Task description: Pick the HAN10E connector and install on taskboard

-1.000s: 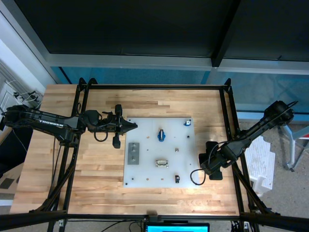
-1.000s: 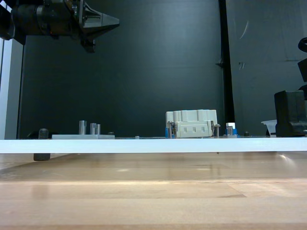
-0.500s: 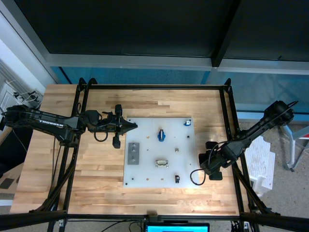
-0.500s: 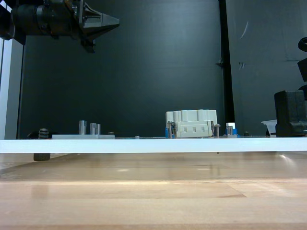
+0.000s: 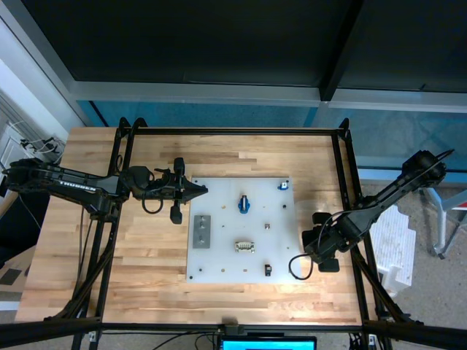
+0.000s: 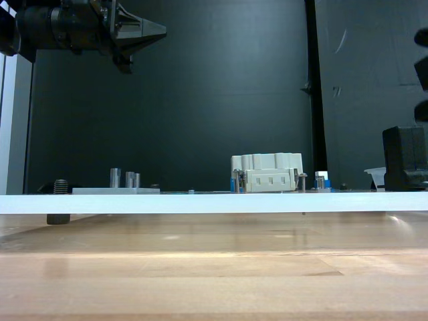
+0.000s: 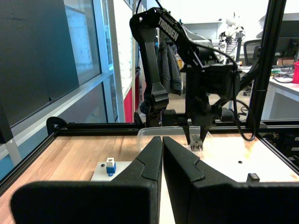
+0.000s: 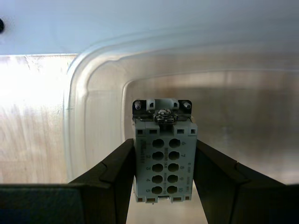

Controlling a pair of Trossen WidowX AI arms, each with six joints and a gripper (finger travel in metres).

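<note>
Connector is sitting between the fingers of the right gripper, with both fingers pressing on its long sides. It's over the clear tray, beside the right edge of the board. Can't tell if it's hanging clear of the tray floor or touching it.

Left gripper is hovering high over the board's left edge, fingers together, carrying nothing.

Reading this as the pick stage; install isn't begun. Beige block is sitting on the board, and I'm guessing that's the mating spot.

Risks I'm seeing:
- Fingers are gripping smooth sides and the screw end is sticking out past the fingertips, so the part could be pivoting or sliding during the swing.
- Tray wall is curving up close around it, so a lift with sideways drift could be clipping the rim and knocking it askew.
- Any twist is going to show as misalignment at seating. Pushing down then could be jamming it or shoving the board across the table.
</note>
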